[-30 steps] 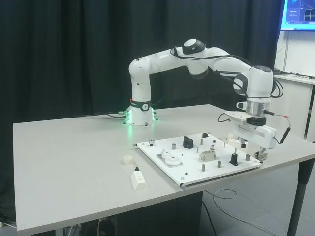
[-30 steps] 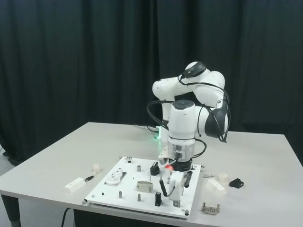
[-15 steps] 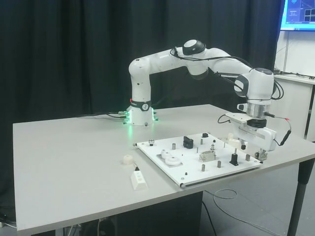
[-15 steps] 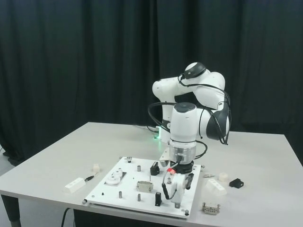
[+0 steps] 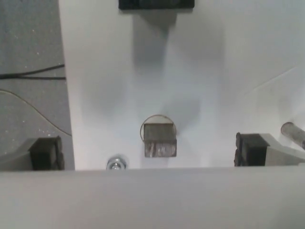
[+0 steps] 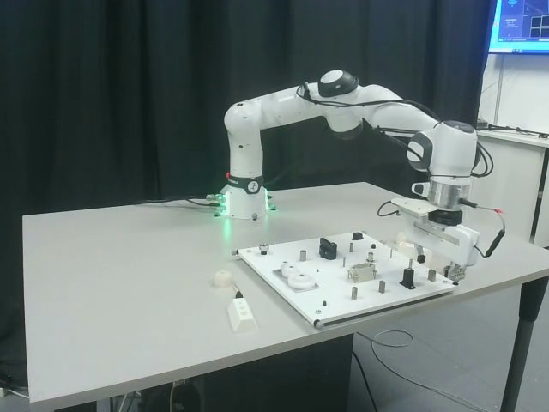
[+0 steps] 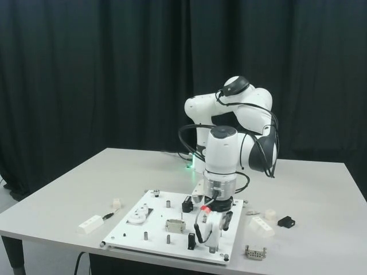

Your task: Remove square peg 4.

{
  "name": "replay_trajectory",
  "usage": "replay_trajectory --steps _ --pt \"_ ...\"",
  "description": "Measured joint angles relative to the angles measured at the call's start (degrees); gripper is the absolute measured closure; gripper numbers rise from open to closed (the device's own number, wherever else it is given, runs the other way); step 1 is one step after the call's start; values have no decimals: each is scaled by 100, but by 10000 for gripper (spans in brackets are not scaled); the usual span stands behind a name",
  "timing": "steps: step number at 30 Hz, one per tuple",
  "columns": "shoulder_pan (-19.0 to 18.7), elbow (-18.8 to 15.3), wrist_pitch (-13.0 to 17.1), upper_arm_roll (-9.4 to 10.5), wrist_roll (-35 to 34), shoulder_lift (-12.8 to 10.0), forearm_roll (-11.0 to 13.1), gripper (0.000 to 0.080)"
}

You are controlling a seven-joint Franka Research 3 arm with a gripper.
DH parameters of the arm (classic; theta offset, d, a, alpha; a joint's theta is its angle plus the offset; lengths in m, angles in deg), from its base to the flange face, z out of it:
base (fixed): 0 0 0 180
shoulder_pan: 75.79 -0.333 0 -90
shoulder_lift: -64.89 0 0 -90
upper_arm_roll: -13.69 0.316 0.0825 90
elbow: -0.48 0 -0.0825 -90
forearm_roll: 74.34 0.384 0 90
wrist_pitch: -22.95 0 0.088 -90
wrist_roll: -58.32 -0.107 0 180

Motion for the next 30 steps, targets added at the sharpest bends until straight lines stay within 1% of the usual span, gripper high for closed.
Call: replay_trajectory --steps 11,30 --pt "-15 -6 0 10 0 -47 -2 3" --pt "-43 -62 -42 11 -5 -51 -32 3"
